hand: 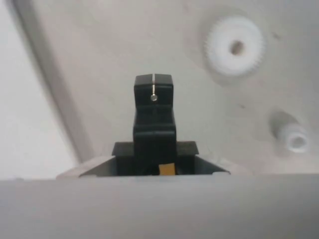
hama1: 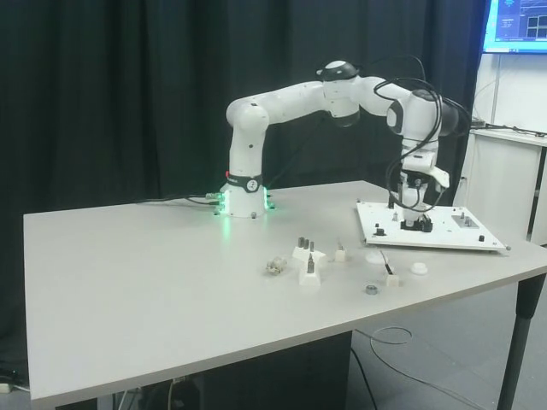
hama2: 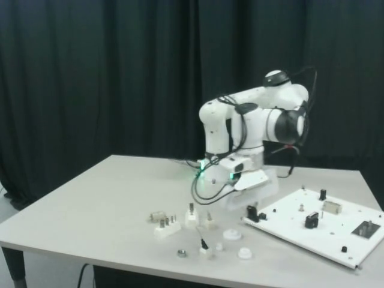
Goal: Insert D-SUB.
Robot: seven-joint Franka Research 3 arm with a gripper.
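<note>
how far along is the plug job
Done: the arm has the black plug over the white board, near its edge. In hand: the gripper is low at the board. Left: whether the plug is seated can't be seen; release and retreat remain.

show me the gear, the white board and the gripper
gear (hand: 234, 46): wrist view, on its toothed white face beside the centre hole
white board (hama2: 336, 231): second room view, on a bare part of its top
gripper (hama1: 414, 220): first room view, midway between its fingertips, low over the board

Room views evenly lit — wrist view soft, blurred.
</note>
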